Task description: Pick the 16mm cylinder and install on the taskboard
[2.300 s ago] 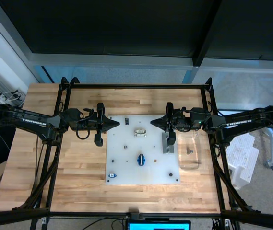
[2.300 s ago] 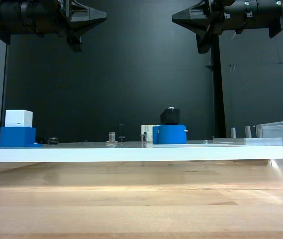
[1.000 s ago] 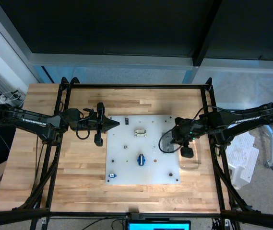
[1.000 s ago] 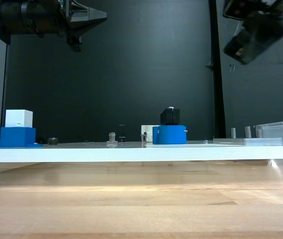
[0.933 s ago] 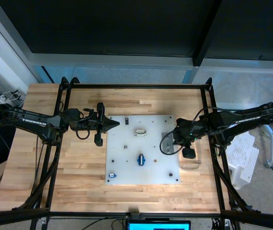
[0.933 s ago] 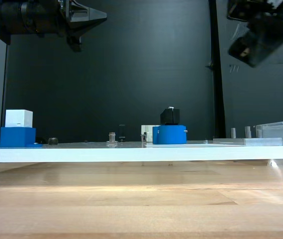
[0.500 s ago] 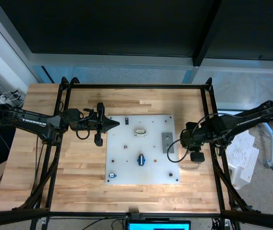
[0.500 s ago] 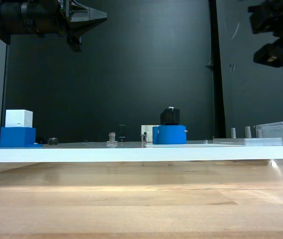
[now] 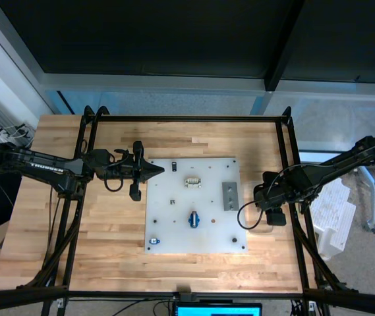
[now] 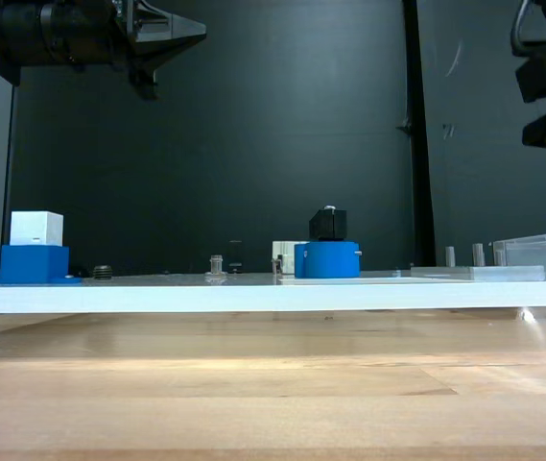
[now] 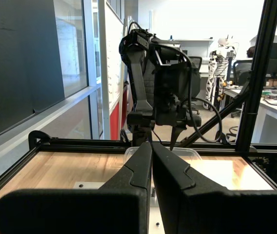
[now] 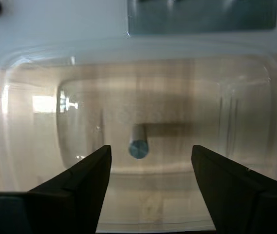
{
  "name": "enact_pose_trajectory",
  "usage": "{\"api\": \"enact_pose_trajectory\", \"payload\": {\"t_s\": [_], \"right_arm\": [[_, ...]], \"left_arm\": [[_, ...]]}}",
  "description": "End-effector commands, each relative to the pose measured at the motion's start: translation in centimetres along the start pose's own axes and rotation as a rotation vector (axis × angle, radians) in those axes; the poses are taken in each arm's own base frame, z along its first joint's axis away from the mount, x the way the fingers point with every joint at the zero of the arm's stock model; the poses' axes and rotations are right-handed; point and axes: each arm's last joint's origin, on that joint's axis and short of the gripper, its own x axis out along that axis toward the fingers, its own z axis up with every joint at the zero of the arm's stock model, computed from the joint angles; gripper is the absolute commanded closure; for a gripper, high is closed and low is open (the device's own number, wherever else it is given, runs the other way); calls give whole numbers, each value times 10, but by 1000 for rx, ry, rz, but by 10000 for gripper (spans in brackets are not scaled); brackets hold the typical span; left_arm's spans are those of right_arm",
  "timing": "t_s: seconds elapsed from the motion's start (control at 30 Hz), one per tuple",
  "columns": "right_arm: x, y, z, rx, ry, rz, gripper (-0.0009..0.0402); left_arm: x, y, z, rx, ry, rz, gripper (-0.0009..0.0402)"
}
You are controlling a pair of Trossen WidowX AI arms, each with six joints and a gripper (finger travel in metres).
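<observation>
cylinder (image 12: 138, 144) under splayed right gripper (image 12: 150, 148) — left (image 11: 151, 146) closed

right hand (image 12: 150, 149) | moved off taskboard (image 9: 174, 227) | now over clear tray (image 12: 255, 54)

Legible text, numbers, signs: none.

- White lettering along the left arm (image 9: 40, 167), over the bench's left edge: too small to read.
- Lit blue screen (image 9: 217, 309) below the bench's near edge: content unreadable.
- On the taskboard (image 9: 174, 227), mid-bench: no readable label or number, plate or fixtures.
- Papers (image 9: 335, 217) off the bench's right edge: print unreadable.
</observation>
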Motion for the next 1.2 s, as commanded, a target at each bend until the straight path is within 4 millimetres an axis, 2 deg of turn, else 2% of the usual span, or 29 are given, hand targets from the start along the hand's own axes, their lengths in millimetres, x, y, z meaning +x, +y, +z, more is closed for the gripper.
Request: {"api": "enact_pose_trajectory", "payload": {"t_s": [0.03, 0.43, 0.63, 1.2], "right_arm": [[9, 1, -4, 8, 9, -1, 147], [40, 8, -14, 18, -27, 29, 175], [44, 7, -17, 31, -15, 22, 203], [44, 8, -17, 35, -21, 26, 350]], "left_arm": [[0, 0, 0, 0, 0, 0, 393], [0, 0, 0, 0, 0, 0, 393], [0, 0, 0, 0, 1, 0, 393], [0, 0, 0, 0, 0, 0, 393]]}}
